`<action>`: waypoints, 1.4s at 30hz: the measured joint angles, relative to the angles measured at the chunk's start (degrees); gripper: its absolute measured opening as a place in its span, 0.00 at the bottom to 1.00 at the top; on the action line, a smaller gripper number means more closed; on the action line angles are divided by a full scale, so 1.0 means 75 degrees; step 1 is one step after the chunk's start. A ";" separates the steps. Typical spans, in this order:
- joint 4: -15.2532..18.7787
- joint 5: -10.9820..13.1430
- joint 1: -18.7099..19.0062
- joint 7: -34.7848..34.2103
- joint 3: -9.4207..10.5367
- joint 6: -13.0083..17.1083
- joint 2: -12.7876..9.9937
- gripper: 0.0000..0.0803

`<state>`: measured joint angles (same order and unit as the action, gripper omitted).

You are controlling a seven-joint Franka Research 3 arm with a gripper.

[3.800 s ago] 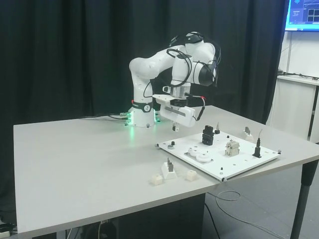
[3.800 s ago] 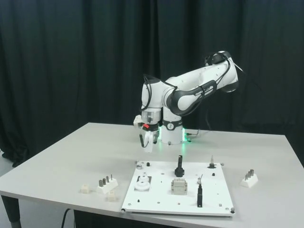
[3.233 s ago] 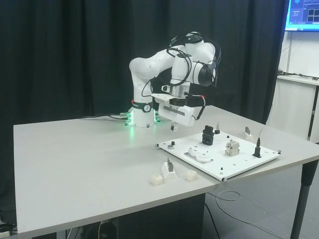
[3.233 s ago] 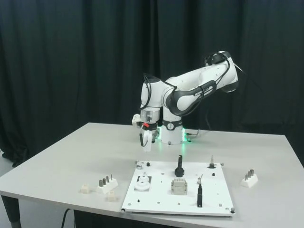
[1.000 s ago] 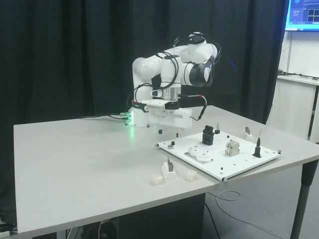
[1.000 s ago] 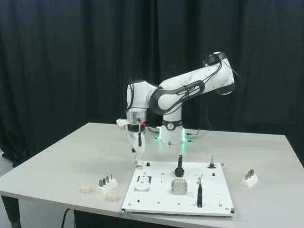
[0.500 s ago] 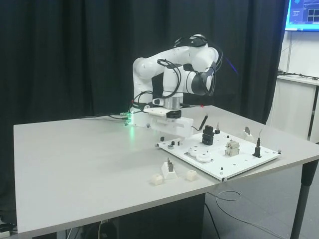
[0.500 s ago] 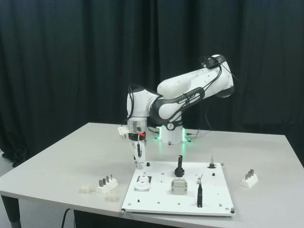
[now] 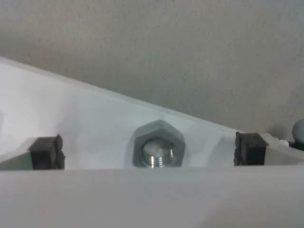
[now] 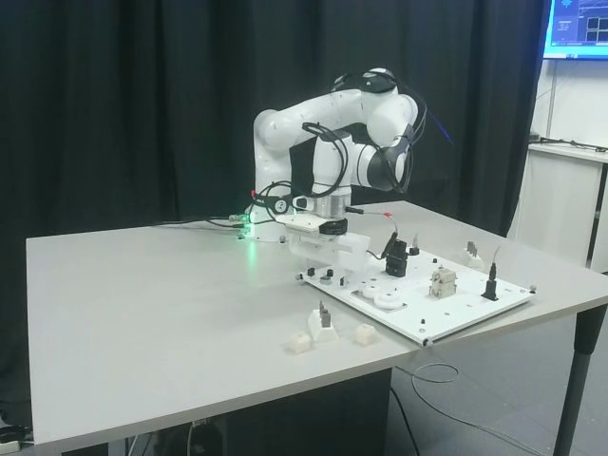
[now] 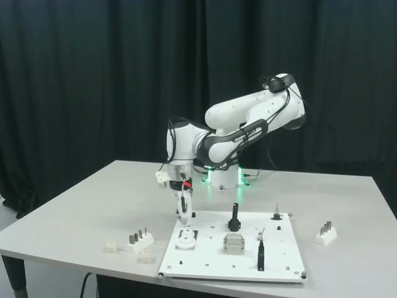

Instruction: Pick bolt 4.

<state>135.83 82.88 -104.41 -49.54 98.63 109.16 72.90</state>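
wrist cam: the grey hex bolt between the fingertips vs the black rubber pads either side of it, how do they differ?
The grey metal hex bolt is six-sided with a round threaded end facing the camera; the black rubber pads are blocky and square-edged. The bolt looks shiny at its centre; the pads look matte. The bolt sits on the white board, while the pads belong to the gripper and stand apart from the bolt on both sides. Both lie roughly along one line in the wrist view.
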 joint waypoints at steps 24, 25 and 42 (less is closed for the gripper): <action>-0.0008 0.0053 0.0012 0.0001 0.0121 -0.0004 0.0018 0.86; -0.0008 0.0054 0.0012 0.0001 0.0121 -0.0005 0.0018 0.86; -0.0008 0.0134 0.0003 0.0001 0.0117 -0.0022 0.0019 0.28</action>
<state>135.77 83.88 -104.38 -49.53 99.51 109.00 73.04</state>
